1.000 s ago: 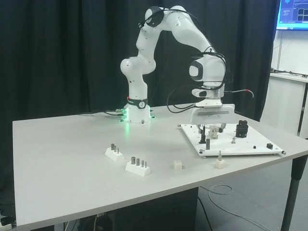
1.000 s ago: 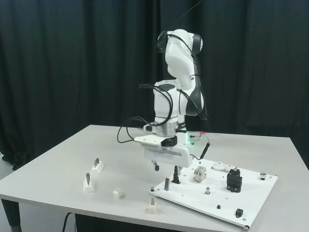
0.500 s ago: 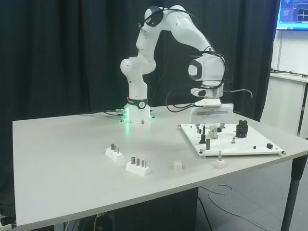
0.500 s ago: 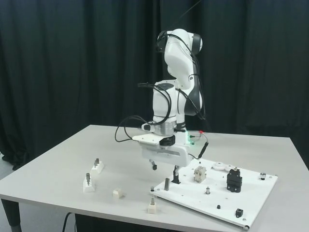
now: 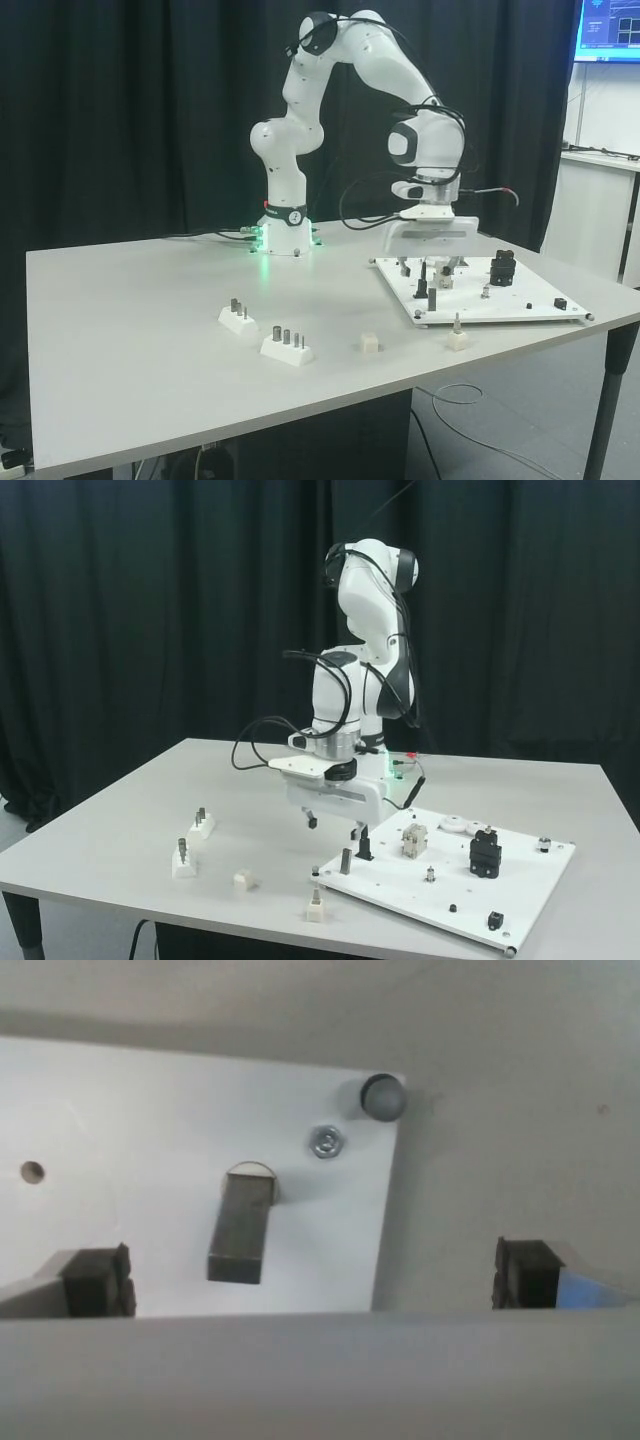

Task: Insert square peg 4.

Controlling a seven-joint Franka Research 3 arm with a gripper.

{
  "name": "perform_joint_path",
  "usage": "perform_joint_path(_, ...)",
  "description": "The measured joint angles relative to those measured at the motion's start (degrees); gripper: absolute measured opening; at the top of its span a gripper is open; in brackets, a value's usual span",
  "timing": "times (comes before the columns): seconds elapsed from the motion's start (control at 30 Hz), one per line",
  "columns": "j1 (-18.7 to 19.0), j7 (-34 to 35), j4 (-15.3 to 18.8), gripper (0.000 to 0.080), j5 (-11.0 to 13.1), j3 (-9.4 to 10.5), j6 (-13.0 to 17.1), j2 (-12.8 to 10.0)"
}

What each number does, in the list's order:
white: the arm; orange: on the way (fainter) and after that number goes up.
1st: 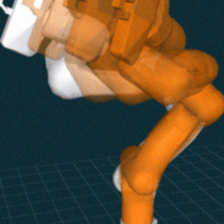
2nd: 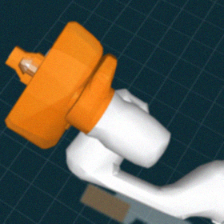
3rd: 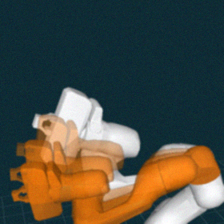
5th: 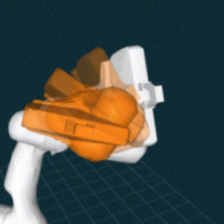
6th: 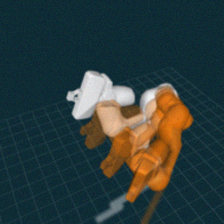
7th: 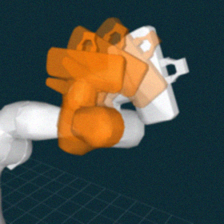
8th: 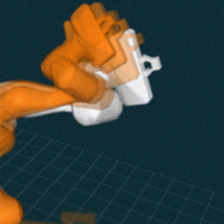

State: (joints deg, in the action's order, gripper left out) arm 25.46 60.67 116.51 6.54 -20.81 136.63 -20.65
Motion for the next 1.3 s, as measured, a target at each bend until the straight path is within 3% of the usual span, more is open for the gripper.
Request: perform_joint_path(1.3, -0.4, 0.0, 4.1, 0.0800, -0.6, 0.00, 1.0, 0.3)
